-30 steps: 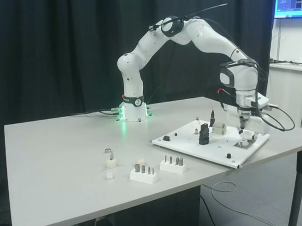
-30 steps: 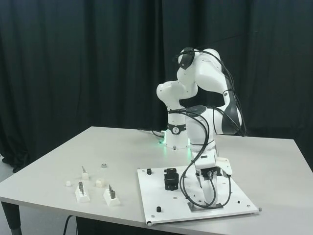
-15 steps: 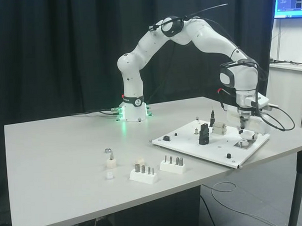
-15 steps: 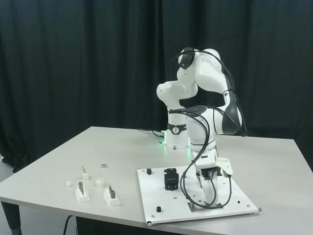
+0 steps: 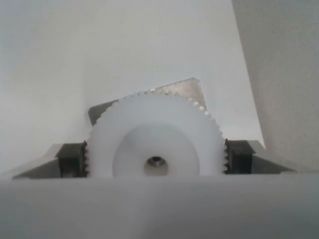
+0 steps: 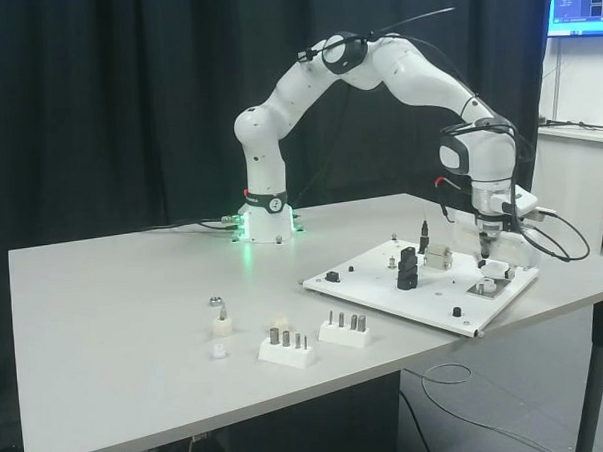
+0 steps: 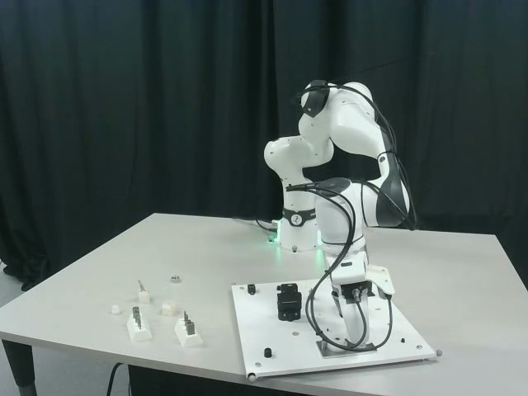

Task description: Insert large gear.

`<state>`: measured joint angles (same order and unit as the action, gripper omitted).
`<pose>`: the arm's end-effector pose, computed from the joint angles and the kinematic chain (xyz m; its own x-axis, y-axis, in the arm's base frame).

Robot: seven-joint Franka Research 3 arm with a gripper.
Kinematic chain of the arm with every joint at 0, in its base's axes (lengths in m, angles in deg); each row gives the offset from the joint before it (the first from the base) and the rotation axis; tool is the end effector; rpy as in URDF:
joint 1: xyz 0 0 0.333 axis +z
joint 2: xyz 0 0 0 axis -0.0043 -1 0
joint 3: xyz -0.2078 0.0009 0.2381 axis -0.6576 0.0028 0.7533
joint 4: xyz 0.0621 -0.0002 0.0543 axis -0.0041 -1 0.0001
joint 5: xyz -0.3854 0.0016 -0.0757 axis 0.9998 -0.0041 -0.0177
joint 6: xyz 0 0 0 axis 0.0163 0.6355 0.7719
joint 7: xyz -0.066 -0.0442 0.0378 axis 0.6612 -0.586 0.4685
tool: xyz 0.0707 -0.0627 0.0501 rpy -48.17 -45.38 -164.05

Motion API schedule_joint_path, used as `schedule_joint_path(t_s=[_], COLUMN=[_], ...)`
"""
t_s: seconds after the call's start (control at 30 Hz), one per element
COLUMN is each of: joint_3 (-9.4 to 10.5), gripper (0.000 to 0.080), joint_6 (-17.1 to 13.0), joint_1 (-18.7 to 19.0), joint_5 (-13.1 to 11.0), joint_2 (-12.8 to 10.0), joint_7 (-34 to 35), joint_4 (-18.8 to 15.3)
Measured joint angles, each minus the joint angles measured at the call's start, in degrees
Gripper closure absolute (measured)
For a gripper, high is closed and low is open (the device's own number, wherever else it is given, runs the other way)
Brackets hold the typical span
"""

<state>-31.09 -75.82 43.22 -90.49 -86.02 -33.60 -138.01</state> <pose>0.6602 0.2200 0.2226 0.6017 0.7896 0.1200 0.7978 -0.5870 -0.1376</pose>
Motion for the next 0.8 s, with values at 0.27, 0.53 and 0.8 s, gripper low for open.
schedule_joint_path(t_s=[0.27, 0.53, 0.8], joint_3=[0.0, -0.08, -0.18], gripper=[0.0209, 0.0209, 0.0155], joint_6=[-0.29, -0.26, 0.67], joint_1=[0.04, 0.14, 0.28], joint_5=[0.11, 0.12, 0.19], joint_2=[-0.2, -0.19, 0.01], joint_7=[0.0, 0.83, 2.56], joint_4=[-0.01, -0.01, -0.02])
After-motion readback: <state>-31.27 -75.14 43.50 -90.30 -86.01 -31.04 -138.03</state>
